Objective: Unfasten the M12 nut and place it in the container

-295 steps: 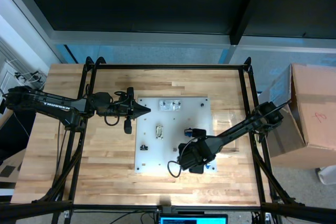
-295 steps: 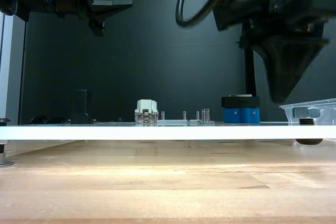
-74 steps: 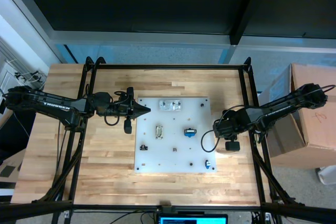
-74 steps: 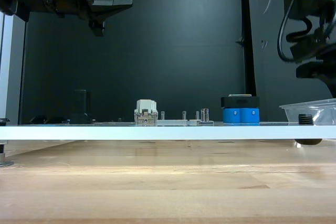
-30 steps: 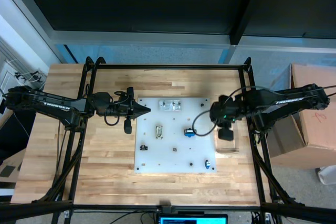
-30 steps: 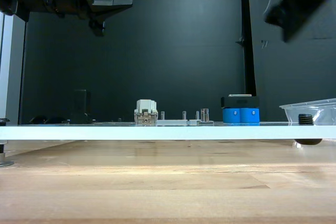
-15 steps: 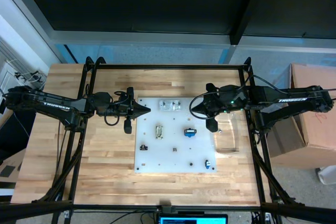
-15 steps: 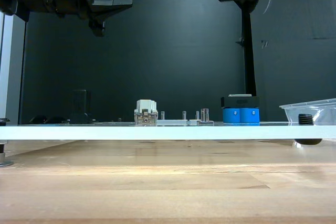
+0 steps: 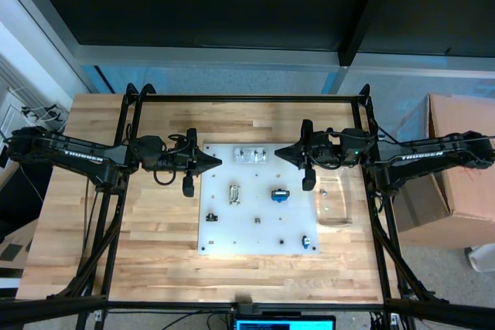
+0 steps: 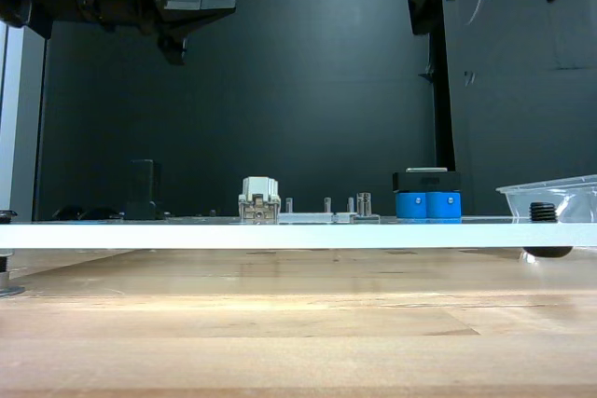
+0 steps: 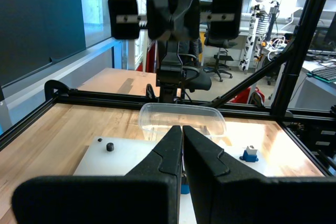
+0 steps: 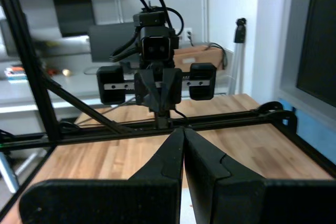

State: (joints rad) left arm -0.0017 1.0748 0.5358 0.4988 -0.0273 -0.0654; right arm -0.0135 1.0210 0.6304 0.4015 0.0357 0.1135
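The black ribbed stud (image 10: 543, 212) stands bare at the board's near right, with no nut on it. The clear container (image 9: 332, 202) sits just right of the white board (image 9: 232, 222). A small pale speck (image 9: 326, 189) shows inside it; I cannot tell whether this is the silver nut. My right gripper (image 9: 278, 150) hangs high over the board's far right part, pointing left, shut with nothing between its fingers (image 12: 173, 156). My left gripper (image 9: 219, 161) hovers high at the board's far left edge, pointing right, shut and holding nothing.
On the board stand a blue block with a black top (image 9: 279, 195), a grey connector (image 9: 234, 194), a small blue piece (image 9: 307, 243) at the near right, and a black post (image 9: 299, 154) at the far right. A cardboard box (image 9: 456, 168) stands beyond the table's right side.
The nut sat on its stud about ten seconds ago; the stud now shows bare ribs. The right arm has risen from over the container and swung to the board's far edge. The left arm is still.
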